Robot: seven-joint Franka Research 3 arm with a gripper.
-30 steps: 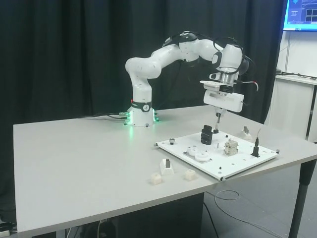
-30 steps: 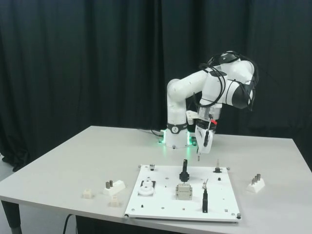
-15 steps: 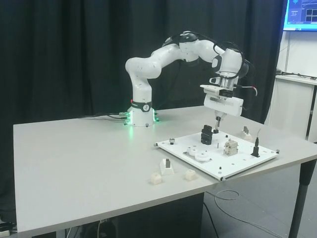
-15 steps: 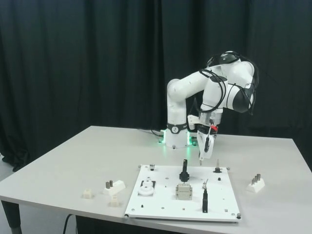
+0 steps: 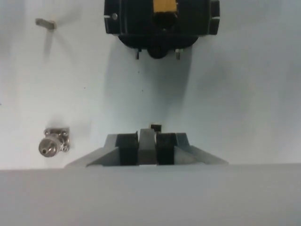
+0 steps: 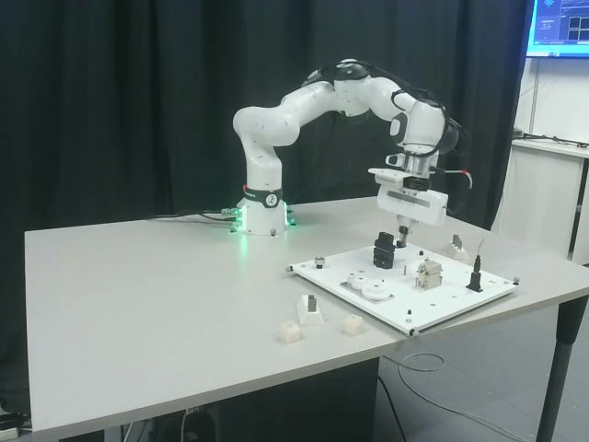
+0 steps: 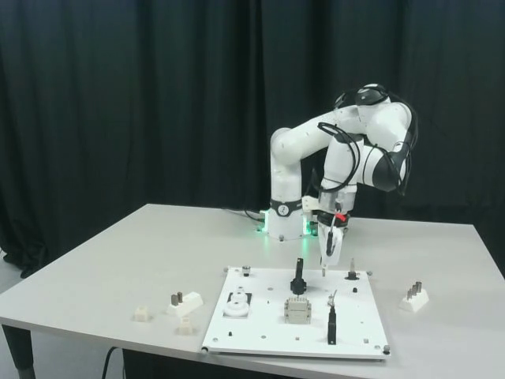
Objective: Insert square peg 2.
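Observation:
My gripper (image 5: 147, 147) is shut on a thin grey square peg (image 5: 147, 137) that points straight down. Just past the peg's tip a small black square hole (image 5: 155, 127) shows in the white board (image 5: 244, 108). In the first room view the gripper (image 6: 402, 224) hangs low over the board's (image 6: 453, 300) far side, right behind a black fixture (image 6: 384, 250). The second room view has the gripper (image 7: 325, 264) a little above the board (image 7: 260, 332), between the black fixture (image 7: 297, 280) and a small post (image 7: 351, 273).
On the board stand a metal connector (image 5: 53, 145), white discs (image 6: 372, 288), a grey block (image 6: 427, 273) and a black upright plug (image 6: 476, 279). A white holder with pegs (image 7: 414, 298) sits beside the board. Small white blocks (image 6: 310, 311) lie on the table's near side.
The arm has come down and shifted slightly, bringing the held peg from well above the board to close over its far side.

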